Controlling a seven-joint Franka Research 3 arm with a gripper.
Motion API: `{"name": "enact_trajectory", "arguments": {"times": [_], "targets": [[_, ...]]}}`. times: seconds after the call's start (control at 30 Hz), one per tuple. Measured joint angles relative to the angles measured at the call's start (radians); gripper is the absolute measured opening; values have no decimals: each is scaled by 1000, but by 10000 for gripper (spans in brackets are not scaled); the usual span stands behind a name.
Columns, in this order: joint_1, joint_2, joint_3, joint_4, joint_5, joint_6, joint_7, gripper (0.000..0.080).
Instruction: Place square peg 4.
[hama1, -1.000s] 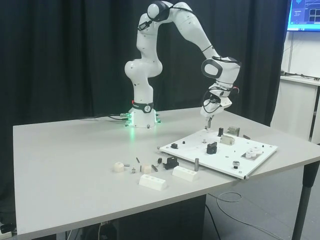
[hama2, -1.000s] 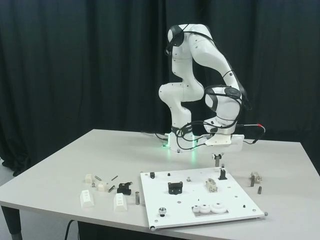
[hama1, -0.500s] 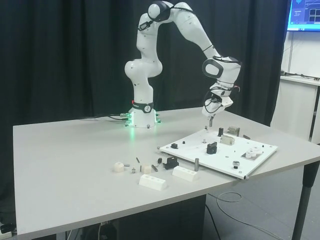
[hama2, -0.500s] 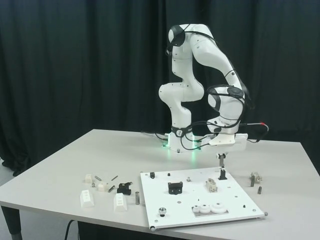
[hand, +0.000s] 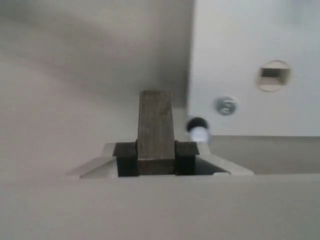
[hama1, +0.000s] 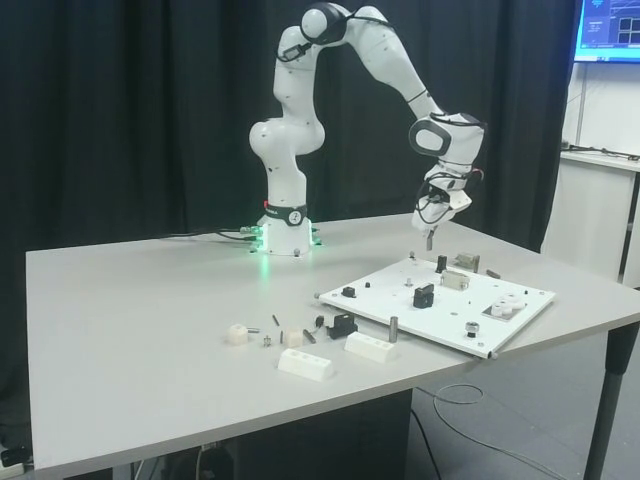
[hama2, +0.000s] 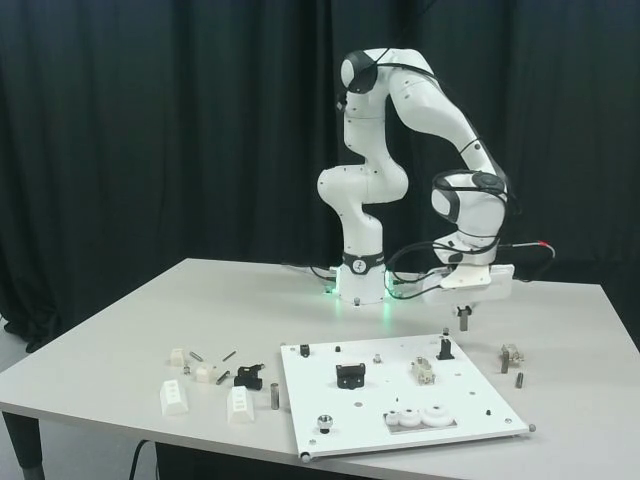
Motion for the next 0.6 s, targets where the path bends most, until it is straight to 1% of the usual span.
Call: {"name": "enact_trajectory", "arguments": {"times": [0.1, 0.23, 0.43, 0.6], "targets": [[0, 9, 19, 0, 0, 19, 11, 154], [0, 24, 35, 0, -1, 44, 13, 154], [0, 51, 44, 0, -3, 83, 13, 154], [0, 69, 47, 2, -7, 103, 13, 154]]}}
